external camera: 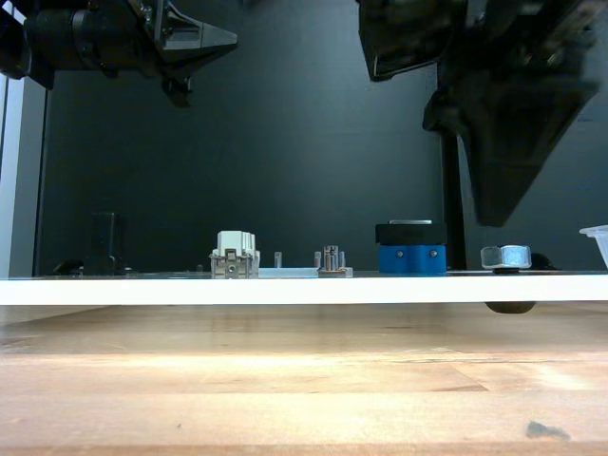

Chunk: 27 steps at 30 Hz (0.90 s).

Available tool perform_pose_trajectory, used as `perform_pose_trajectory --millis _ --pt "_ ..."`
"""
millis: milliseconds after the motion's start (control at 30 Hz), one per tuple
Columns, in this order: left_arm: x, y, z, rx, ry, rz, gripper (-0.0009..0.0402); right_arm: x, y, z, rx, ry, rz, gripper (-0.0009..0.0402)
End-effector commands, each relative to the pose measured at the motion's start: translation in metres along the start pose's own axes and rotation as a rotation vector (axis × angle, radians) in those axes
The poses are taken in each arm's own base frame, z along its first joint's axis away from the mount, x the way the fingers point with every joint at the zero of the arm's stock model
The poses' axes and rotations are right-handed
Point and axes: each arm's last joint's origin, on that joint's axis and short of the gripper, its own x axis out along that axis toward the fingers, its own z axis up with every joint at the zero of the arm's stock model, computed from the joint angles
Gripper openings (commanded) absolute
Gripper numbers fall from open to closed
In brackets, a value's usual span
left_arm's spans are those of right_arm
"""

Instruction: Unfasten the M12 fastener and place in the container

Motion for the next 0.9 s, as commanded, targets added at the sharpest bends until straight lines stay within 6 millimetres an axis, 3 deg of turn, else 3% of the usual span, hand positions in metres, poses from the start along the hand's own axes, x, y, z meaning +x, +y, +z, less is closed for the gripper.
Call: perform_pose_trajectory --millis 33,167,700,900 --pt "0.0 0.0 0.0 0.0 0.0 0.0 0.0 -0.001 0.005 0.002 -0.009 0.024 0.111 0.0" --pt "0.0 0.0 0.0 0.0 -0.001 0.0 0.0 -0.002 0.013 0.003 -0.053 0.05 0.25 0.0" --pt "0.0 0.0 0.0 0.0 -0.001 0.0 0.0 0.021 0.016 -0.004 -0.11 0.072 0.251 0.0" --pt "0.0 0.0 0.0 0.0 -0.001 0.0 0.0 0.02 0.016 -0.004 -0.115 0.065 0.254 0.0"
